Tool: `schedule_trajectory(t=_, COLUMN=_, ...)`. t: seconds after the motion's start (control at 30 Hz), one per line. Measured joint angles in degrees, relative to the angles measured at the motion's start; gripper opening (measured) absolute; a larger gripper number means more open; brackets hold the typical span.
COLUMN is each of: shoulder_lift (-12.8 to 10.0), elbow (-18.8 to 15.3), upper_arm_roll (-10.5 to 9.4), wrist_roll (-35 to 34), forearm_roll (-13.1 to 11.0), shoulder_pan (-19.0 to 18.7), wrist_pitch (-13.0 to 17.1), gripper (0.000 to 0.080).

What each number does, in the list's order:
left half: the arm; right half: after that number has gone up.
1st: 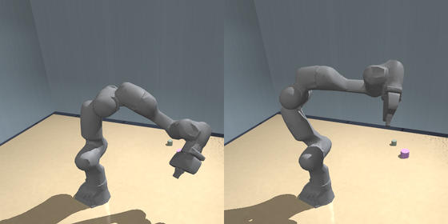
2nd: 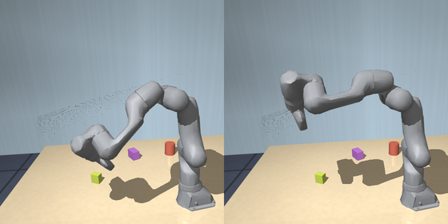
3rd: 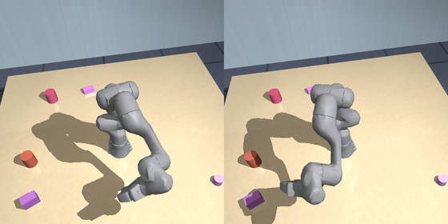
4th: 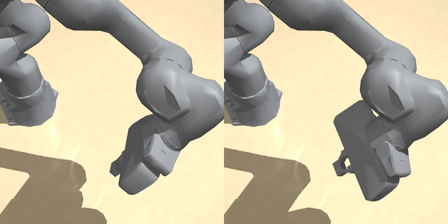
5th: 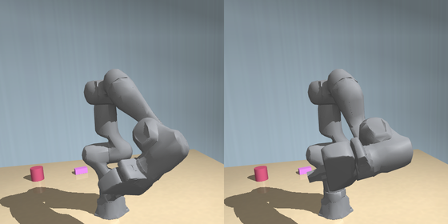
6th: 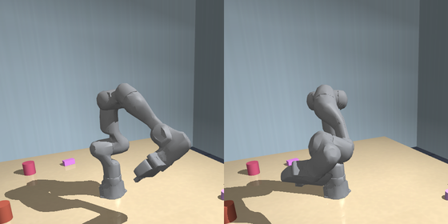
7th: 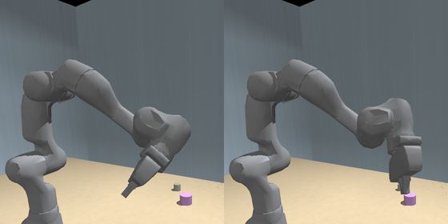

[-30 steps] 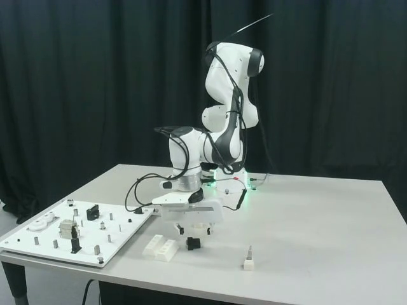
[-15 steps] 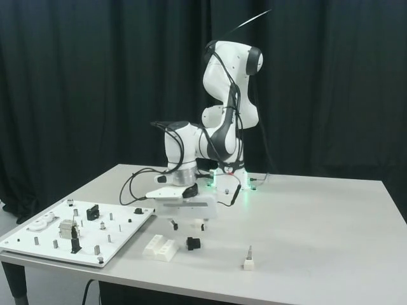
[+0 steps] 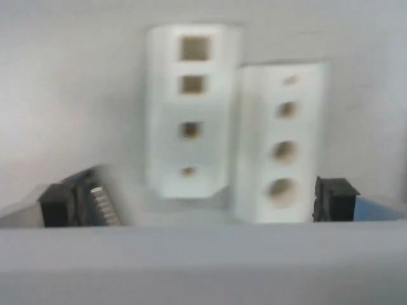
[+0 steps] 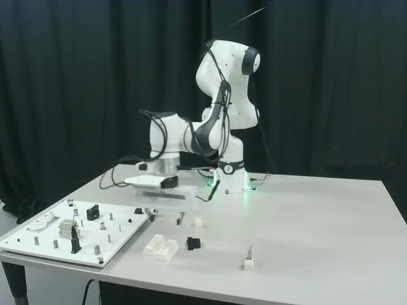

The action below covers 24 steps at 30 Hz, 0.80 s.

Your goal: Remove waterproof.

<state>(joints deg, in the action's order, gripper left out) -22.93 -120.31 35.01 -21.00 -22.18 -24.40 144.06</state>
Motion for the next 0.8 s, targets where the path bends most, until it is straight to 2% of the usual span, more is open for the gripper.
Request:
schedule_trajectory(t=0.17, shoulder_lift=-0.13, elbow=1.74, upper_arm_roll=1.55, wrist_roll=0.58, forearm_roll=1.94, shoulder_pan=1.6, wrist_pitch=0.13, gripper=0.08)
schedule_trajectory(t=0.33, shoulder_lift=-0.29, elbow=3.82, upper_arm_roll=1.89, wrist_roll=2.34, forearm_roll=3.52, shoulder_pan=4.61, wrist_pitch=0.1, gripper=0.08)
schedule_trajectory(t=0.6, shoulder_lift=-1.32, elbow=7.97, upper_arm_roll=1.89, wrist_roll=6.68, forearm_roll=3.73, shoulder_pan=10.27, wrist_pitch=-0.87, gripper=0.08)
schedule_trajectory(t=0.8, shoulder_lift=-2.96, elbow=11.97, upper_arm_roll=1.87, wrist_roll=8.88, forearm_roll=3.73, shoulder_pan=14.08, wrist_pitch=-3.05, gripper=0.08)
